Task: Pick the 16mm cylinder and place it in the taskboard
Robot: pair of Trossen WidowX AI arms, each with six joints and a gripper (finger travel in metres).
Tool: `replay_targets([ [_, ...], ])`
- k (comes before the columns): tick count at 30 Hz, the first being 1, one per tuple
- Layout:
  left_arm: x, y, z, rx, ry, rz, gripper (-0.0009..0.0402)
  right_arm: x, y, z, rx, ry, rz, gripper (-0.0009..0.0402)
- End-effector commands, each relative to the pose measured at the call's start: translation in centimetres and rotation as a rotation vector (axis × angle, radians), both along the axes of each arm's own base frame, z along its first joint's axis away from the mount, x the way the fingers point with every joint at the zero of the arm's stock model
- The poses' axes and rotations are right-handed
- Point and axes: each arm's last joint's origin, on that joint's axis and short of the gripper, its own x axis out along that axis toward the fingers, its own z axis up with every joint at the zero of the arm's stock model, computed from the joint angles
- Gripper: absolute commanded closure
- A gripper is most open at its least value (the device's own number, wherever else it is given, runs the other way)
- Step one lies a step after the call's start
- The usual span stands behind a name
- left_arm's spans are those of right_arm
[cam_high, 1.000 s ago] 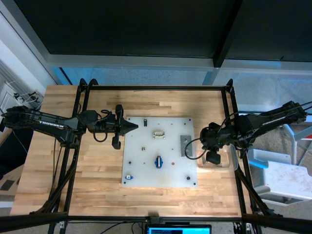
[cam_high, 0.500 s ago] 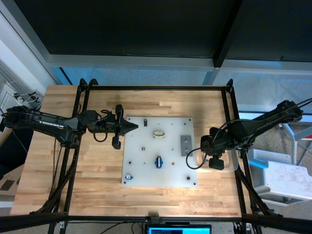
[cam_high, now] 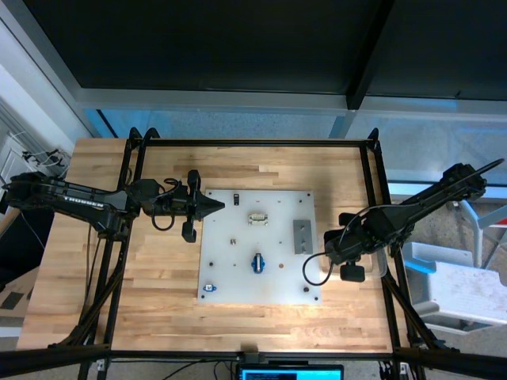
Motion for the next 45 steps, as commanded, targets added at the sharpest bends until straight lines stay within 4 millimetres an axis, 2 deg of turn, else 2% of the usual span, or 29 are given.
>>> replay_targets([
  [1, 0.0, 0.0, 0.0, 0.0, 0.0, 0.0, 0.0393, -0.1, 0.1, -0.4, -0.004, 0.009, -0.007, 0.0393],
  [11, 0.0, 0.0, 0.0, 0.0, 0.0, 0.0, 0.0393, -0.3, 0.1, -1.0, -0.033, 0.009, -0.01, 0.0384],
  [22, 0.0, 0.0, 0.0, 0.0, 0.0, 0.0, 0.0393, -0.3, 0.1, -1.2, -0.037, 0.011, -0.008, 0.0311],
  [34, 0.0, 0.0, 0.0, 0.0, 0.0, 0.0, 0.0393, 0.3, 0.6, -2.9, -0.035, 0.007, 0.0, 0.0225],
  [39, 0.0, 0.0, 0.0, 0.0, 0.0, 0.0, 0.0393, 0.1, 0.5, -3.6, -0.039, 0.016, 0.002, 0.0204],
  [45, 0.0, 0.0, 0.0, 0.0, 0.0, 0.0, 0.0393, 0.1, 0.6, -4.0, -0.039, 0.014, 0.004, 0.0199],
])
